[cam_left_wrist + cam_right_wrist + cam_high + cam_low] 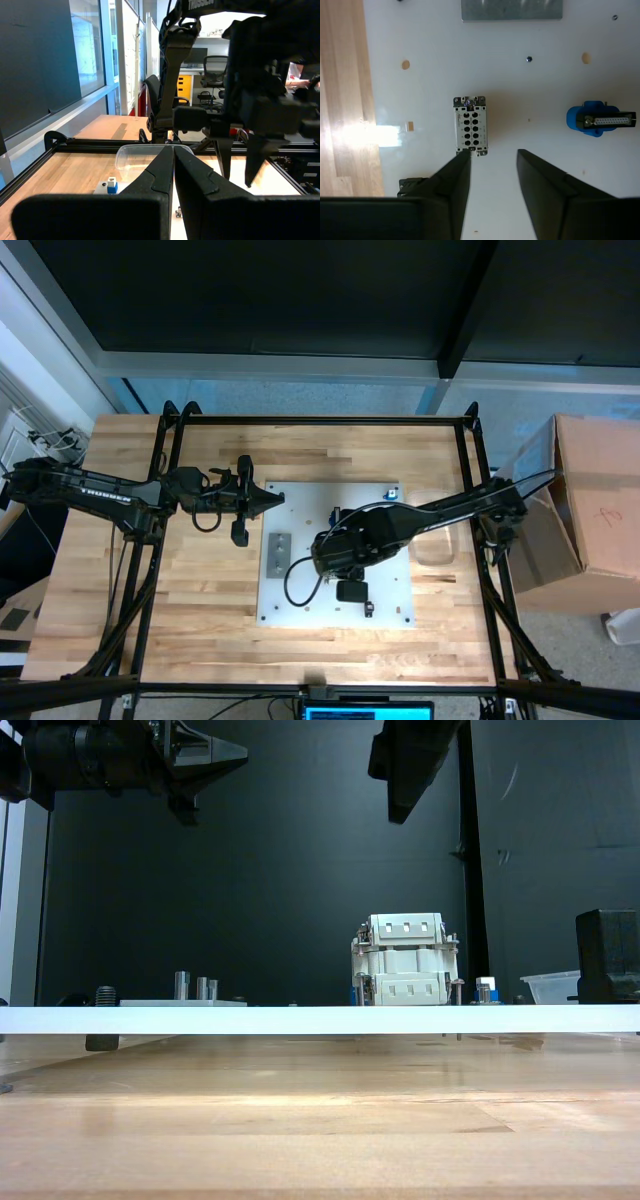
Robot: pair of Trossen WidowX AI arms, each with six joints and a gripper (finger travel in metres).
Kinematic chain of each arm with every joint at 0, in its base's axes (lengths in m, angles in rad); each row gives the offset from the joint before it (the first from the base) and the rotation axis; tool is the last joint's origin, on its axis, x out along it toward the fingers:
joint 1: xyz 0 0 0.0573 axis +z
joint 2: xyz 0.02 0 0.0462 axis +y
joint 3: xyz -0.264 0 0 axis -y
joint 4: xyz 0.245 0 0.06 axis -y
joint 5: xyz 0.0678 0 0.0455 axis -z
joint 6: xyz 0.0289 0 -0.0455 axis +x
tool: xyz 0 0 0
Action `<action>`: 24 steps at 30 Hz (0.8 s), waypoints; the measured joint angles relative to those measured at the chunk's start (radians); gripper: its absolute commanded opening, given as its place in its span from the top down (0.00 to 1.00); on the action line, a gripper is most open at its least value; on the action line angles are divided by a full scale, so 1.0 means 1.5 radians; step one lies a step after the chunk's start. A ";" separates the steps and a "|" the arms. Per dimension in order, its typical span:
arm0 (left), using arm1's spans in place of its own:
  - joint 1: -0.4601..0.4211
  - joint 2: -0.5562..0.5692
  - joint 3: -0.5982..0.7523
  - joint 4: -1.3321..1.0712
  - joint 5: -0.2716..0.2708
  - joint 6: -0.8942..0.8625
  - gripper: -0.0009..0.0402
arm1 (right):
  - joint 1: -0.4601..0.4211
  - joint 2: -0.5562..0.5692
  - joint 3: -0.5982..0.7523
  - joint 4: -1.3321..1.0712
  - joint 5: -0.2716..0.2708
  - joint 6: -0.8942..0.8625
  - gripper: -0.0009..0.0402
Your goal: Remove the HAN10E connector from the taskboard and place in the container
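The bare wood of the table (300, 1120) runs up to the white edge of the taskboard (200, 1019); on that board the HAN10E connector (404, 965) stands upright in its seat, grey and latched at its sides, with no finger touching it; whether it is fully home in the seat cannot be told. The right gripper (492, 153) hangs well above it with its two fingers parted and nothing between them; seen along that gripper, the connector shows its two rows of pin holes and lies just past the tip of one finger (455, 175), off to that side of the gap rather than centred in it. A blue plug (592, 120) lies on the board well apart on the other side, and a grey metal plate (512, 10) sits farther on. The left gripper (173, 150) is raised over the board's left edge, its fingers pressed together to a point and holding nothing, well away from the connector. The clear container (548, 986) rests on the table just beyond the board's right side, empty as far as can be seen; a black block (608, 955) stands near it; a cardboard box (590, 510) sits off the table's right edge.
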 measured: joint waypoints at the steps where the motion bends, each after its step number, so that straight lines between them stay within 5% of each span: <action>1: 0.000 0.000 0.000 0.000 0.000 0.000 0.98 | 0.000 0.010 0.010 -0.001 0.000 0.000 0.53; 12: 0.000 0.000 0.000 0.000 0.000 0.000 0.98 | 0.000 0.052 0.033 -0.003 0.000 0.000 0.25; 24: 0.000 0.000 0.000 0.000 0.000 0.000 0.98 | 0.001 0.053 -0.019 0.031 0.001 -0.001 0.21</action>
